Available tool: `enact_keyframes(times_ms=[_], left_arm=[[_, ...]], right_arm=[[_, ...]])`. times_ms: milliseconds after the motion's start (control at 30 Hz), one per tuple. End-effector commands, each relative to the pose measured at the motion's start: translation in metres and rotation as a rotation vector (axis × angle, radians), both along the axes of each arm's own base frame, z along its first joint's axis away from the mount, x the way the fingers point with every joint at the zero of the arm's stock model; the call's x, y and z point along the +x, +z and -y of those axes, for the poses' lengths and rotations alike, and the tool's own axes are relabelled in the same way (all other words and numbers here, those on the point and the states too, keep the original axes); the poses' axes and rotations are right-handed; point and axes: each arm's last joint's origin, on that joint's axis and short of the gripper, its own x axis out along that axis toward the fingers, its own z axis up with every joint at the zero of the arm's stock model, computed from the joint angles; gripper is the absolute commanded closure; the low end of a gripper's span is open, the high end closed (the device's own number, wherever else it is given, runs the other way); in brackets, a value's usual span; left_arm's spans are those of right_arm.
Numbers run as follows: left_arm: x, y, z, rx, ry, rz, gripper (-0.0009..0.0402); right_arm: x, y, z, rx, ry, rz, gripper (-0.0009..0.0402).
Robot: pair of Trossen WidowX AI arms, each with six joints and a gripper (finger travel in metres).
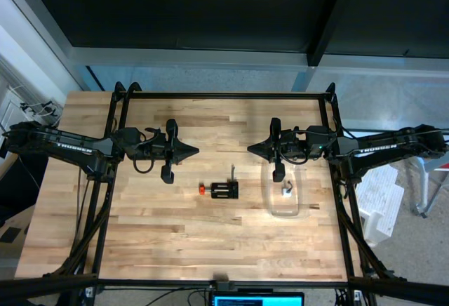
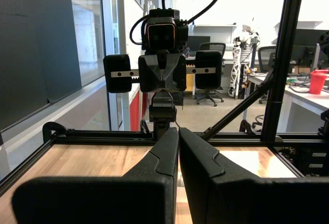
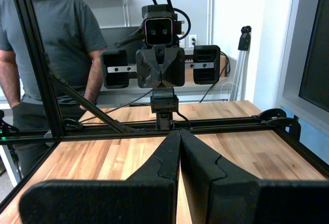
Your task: Pick the USB-C connector and install on taskboard
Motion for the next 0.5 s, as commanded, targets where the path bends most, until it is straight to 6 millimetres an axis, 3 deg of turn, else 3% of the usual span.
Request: enact_keyframes(times_ms=[33, 333, 500], left_arm=[[0.0, 0.0, 0.0, 0.0, 0.0, 0.0, 0.0393], [0.0, 0.0, -0.0001, 0.0, 0.0, 0.0, 0.0393], [0.0, 0.0, 0.0, 0.0, 0.0, 0.0, 0.0393]], right_arm=[[0.0001, -0.0004, -0.0001, 0.011, 0.0, -0.003, 0.0393], [0.0001, -0.003, -0.0002, 0.012, 0.0, -0.053, 0.0393], [0.0019, 0.0038, -0.0005, 0.018, 0.0, -0.205, 0.0393]])
